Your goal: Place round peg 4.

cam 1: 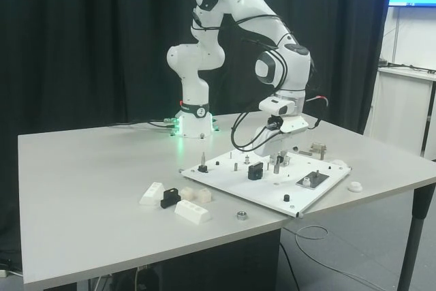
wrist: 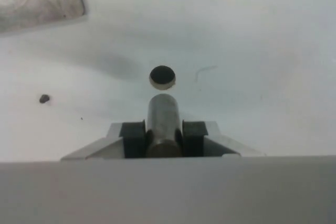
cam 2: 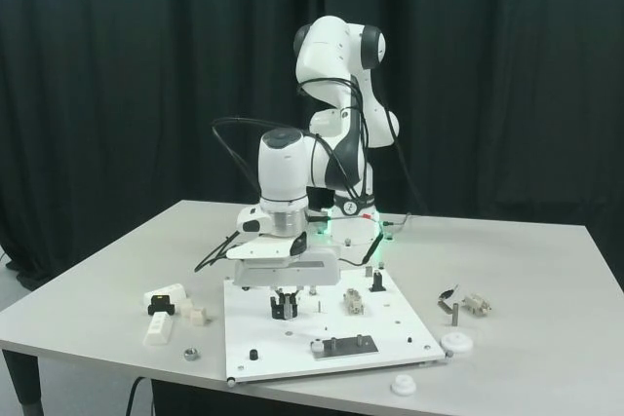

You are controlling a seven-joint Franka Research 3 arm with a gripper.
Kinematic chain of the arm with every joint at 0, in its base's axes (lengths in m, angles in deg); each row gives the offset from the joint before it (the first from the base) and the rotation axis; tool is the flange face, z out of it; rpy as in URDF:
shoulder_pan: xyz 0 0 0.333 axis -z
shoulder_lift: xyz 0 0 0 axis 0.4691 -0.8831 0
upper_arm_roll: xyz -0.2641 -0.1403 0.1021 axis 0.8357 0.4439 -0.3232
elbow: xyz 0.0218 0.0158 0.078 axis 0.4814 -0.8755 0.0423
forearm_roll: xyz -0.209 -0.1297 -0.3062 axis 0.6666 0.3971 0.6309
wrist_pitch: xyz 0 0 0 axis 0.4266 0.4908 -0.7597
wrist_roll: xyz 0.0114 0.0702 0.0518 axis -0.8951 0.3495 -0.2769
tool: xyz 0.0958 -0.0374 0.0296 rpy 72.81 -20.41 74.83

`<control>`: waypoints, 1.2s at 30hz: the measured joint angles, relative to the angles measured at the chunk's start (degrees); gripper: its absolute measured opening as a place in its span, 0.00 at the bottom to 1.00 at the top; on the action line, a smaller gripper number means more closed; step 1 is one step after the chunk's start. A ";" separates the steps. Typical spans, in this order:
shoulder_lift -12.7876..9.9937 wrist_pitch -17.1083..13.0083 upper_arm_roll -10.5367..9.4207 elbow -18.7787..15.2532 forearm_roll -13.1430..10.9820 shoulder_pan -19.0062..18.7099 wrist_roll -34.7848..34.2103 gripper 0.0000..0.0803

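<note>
fingers (wrist: pixel 164 139): black pads clenched on the grey metal round peg (wrist: pixel 163 121) | peg: held upright just above the round black hole (wrist: pixel 162 75) in the white board (wrist: pixel 252 51) | step: alignment before insertion is judged in hand | next: a straight descent is called for | tabletop (cam 1: pixel 82 168): grey

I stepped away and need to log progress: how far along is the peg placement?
Done: the gripper is shut on the round peg, so the pickup is complete. In hand: the peg hangs above the white board, close to the round hole, its tip not yet inside. Left: line up, lower the peg into the hole and release.
</note>
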 joint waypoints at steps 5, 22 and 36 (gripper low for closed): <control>-0.01 0.00 0.03 0.00 -0.02 0.00 0.00 0.18; -0.02 -0.32 0.26 0.01 -0.11 0.00 0.00 0.18; -0.17 -3.44 3.95 1.04 1.09 -0.01 0.14 0.18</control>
